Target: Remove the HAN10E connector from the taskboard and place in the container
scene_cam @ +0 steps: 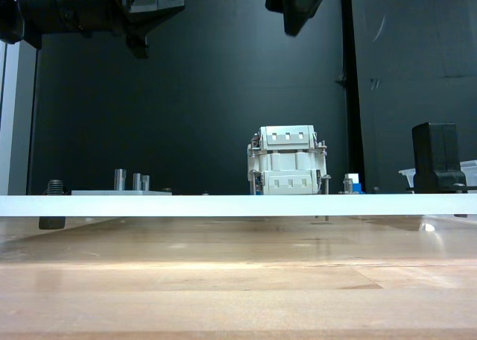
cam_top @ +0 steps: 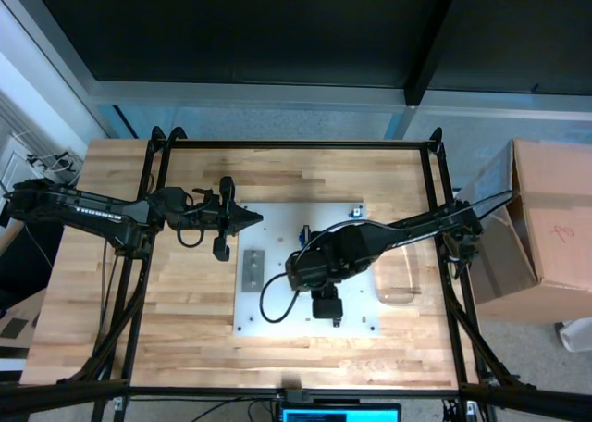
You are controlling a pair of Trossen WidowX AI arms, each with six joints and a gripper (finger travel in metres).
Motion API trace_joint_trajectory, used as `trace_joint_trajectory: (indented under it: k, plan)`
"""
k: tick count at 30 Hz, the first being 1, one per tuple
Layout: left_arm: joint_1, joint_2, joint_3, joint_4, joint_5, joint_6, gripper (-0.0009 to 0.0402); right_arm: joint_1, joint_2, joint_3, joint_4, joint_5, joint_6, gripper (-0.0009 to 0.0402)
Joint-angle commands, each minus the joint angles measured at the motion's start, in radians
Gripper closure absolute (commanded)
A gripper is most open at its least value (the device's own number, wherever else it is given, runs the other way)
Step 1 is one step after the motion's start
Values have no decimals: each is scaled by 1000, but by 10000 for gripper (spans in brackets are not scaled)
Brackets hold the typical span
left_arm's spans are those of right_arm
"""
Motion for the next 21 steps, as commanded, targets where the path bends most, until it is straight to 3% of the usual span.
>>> trace_joint_trajectory:
  k: [1,8,21]
  plan:
    - [0,0,0,0,0,0,393,2,18,0,5,1,1,170]
    - [0,0,0,0,0,0,393,4,48,0,24,2,0,128]
    - [0,0,0,0,0,0,393,9,107,0,48,1,2,126]
